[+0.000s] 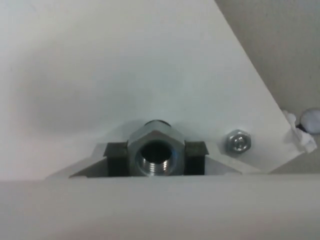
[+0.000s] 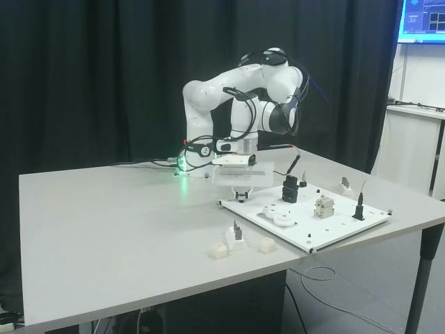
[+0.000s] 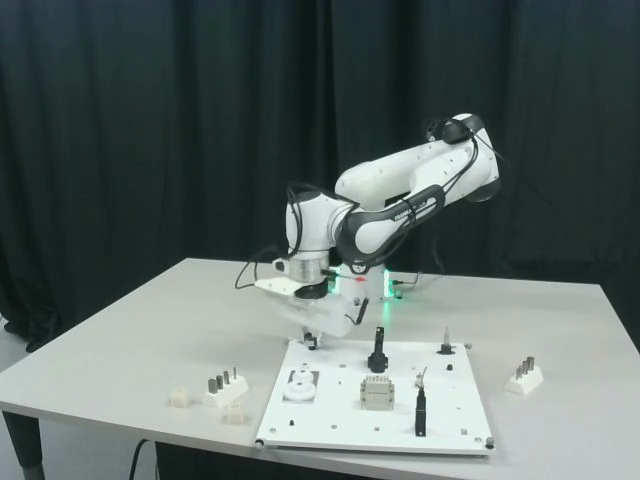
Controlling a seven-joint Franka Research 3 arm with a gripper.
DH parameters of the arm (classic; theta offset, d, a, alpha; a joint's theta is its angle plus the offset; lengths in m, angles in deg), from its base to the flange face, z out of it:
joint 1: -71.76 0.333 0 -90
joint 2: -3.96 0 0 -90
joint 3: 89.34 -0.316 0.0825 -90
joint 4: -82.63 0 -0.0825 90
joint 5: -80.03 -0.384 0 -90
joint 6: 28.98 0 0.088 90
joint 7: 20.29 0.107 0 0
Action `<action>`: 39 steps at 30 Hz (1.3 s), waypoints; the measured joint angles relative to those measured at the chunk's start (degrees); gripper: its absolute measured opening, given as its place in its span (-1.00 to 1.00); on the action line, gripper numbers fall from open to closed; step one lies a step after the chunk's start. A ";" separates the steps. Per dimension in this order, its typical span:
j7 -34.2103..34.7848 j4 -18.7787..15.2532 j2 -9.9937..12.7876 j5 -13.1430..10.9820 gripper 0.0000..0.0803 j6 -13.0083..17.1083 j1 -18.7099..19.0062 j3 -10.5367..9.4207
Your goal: Insert bolt 4.
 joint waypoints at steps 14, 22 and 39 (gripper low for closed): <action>12.36 0.03 -0.06 0.10 -0.44 0.00 0.03 -0.01; 19.80 0.11 -0.13 0.22 -0.44 0.18 0.23 -0.06; 38.52 0.41 -0.18 0.97 -0.44 1.02 0.65 -0.34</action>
